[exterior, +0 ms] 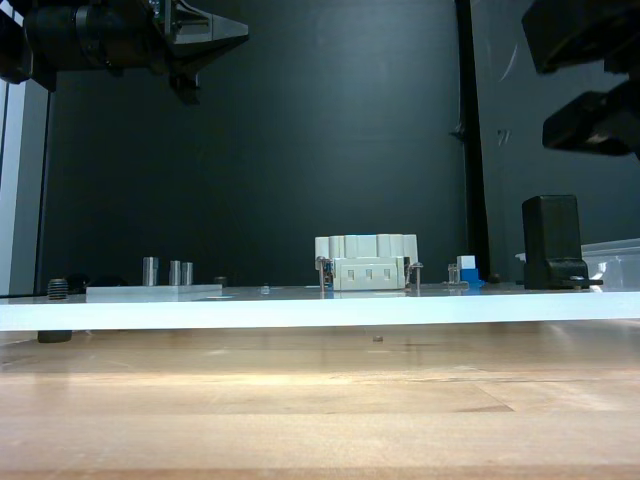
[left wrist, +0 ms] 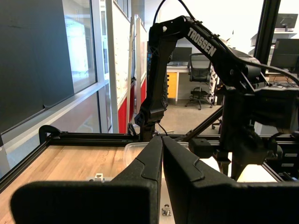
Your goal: Pick the 16mm bar from the taskboard and place it in the container
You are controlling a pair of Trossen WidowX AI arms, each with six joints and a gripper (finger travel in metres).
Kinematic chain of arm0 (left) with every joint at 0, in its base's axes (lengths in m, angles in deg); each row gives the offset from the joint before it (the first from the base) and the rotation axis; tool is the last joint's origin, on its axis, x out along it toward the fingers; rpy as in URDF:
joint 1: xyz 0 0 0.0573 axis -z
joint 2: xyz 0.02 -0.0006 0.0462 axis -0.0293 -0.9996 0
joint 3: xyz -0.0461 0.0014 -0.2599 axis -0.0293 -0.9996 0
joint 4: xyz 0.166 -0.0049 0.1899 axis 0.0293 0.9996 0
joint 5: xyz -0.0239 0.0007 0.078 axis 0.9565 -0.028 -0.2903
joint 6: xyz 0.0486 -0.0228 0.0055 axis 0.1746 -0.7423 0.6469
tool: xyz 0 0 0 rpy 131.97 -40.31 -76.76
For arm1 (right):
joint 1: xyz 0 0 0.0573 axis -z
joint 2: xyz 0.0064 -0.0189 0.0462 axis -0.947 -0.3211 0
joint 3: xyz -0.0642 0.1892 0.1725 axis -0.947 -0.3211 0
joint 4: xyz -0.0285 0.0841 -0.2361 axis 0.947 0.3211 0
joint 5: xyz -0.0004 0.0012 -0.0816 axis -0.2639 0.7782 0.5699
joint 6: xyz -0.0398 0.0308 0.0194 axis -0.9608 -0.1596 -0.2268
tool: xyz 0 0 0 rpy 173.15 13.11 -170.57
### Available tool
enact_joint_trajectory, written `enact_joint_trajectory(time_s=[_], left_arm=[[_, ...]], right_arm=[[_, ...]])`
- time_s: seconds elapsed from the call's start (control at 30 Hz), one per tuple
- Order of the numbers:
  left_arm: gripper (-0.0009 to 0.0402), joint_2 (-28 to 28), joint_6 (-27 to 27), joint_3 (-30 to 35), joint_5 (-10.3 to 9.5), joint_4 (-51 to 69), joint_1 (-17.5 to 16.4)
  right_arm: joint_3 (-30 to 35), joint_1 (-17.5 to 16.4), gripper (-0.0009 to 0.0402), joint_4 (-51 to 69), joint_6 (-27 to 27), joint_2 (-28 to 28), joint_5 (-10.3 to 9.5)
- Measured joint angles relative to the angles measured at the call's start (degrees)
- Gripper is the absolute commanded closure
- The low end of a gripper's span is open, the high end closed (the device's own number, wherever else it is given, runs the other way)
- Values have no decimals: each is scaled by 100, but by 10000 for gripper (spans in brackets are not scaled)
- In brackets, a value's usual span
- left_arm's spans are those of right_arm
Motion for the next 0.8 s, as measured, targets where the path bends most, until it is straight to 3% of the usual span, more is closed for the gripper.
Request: enact_joint_trajectory(time_s=[0.8], left_arm=[[393, 2, -2, 2, 2, 0, 0]], right_arm=[[778, 70, 372, 1064, -247, 704, 33]])
